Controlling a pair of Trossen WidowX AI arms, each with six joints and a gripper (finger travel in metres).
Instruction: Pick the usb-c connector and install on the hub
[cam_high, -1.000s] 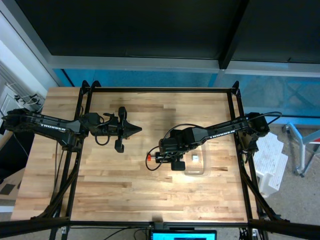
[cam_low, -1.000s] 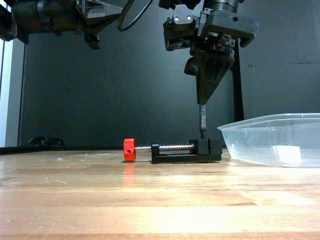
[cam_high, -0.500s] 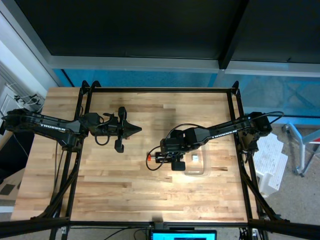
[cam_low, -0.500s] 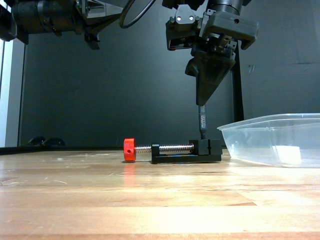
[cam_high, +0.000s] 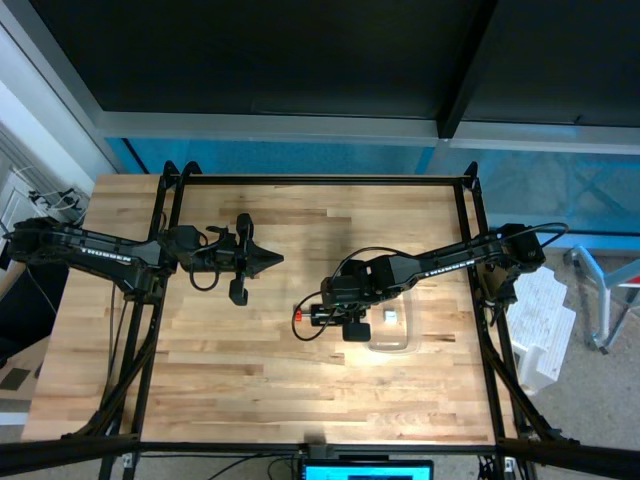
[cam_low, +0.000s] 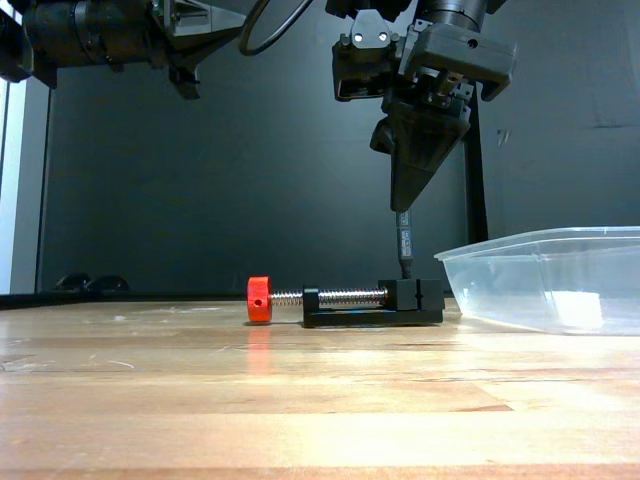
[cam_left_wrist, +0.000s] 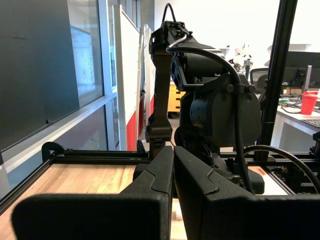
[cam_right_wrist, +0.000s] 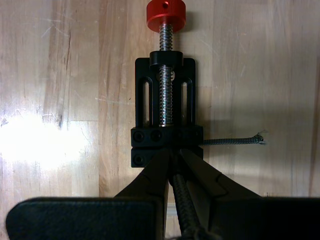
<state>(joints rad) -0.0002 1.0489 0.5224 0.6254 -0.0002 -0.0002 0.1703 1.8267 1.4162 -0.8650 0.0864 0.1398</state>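
Above the desk (cam_low: 300, 400), right pincer (cam_low: 404, 208) pinched the usb-c connector (cam_low: 404, 245) upright, tip down on the hub (cam_low: 345, 300); left pincer (cam_left_wrist: 173, 151) hung apart, pressed together.

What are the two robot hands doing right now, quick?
Left gripper: shut, holding nothing, up over the table's left side.
Right gripper: shut on the usb-c connector, pointing down over the hub.

Dark grey usb-c connector (cam_low: 405, 246) upright in the right claw (cam_low: 404, 212) — tip at the flat-lying black, orange-tipped hub (cam_low: 372, 301)
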